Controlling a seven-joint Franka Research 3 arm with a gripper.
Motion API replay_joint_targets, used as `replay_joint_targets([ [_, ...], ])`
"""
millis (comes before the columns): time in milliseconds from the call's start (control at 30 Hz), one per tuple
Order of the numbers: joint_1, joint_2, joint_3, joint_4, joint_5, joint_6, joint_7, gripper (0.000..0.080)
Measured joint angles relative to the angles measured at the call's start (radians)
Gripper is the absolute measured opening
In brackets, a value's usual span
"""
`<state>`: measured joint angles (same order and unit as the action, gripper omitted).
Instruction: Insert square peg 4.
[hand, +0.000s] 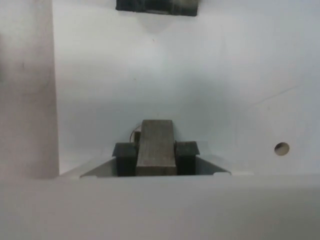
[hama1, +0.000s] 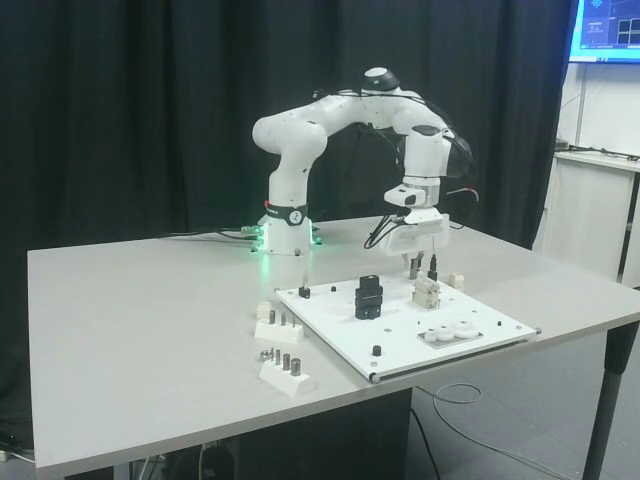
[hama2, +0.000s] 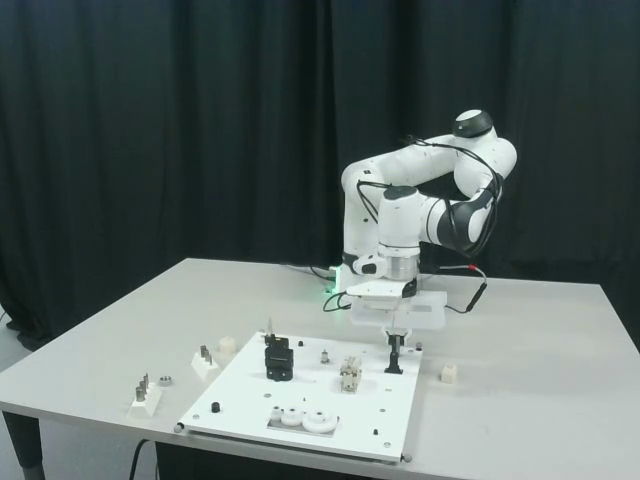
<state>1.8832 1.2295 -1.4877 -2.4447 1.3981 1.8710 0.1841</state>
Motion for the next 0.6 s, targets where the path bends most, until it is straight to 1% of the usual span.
replay_joint_targets([
  [600, 0.022, -0.015, -0.003, -0.016, 0.001, 0.001, 0.000, 0.0155],
])
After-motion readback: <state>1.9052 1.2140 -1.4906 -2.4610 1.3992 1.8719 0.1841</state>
